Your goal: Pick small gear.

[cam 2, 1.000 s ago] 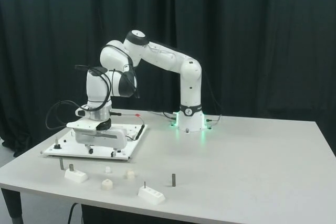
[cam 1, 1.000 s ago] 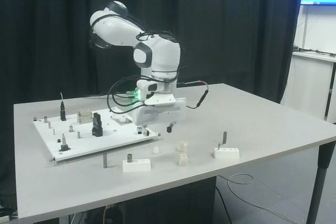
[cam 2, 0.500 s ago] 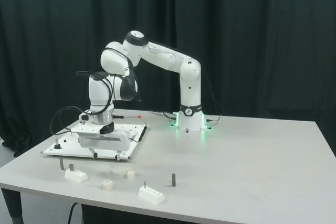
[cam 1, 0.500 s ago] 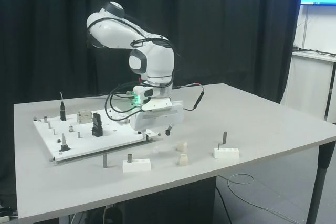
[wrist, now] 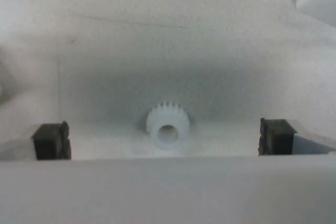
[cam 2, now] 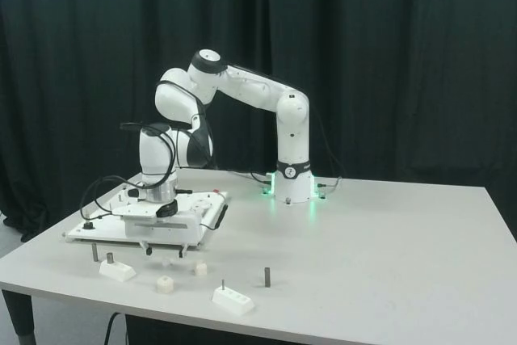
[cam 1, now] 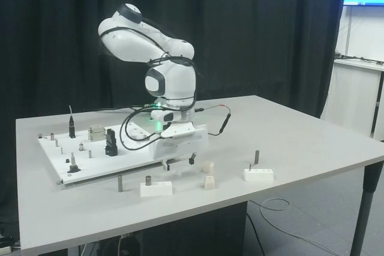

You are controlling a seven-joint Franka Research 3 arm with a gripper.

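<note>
End effector [wrist: 161,139] fingers spread apart, small gear [wrist: 167,125] between them, untouched, on grey worktop [wrist: 157,51]. No legible writing.

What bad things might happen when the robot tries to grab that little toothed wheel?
The hand is open, with the small gear lying flat on the table between the black fingertips.

1. The gear is small and low, so the fingers might slip over it.
2. In the first room view another white piece sits close by; the hand could bump it.
</note>
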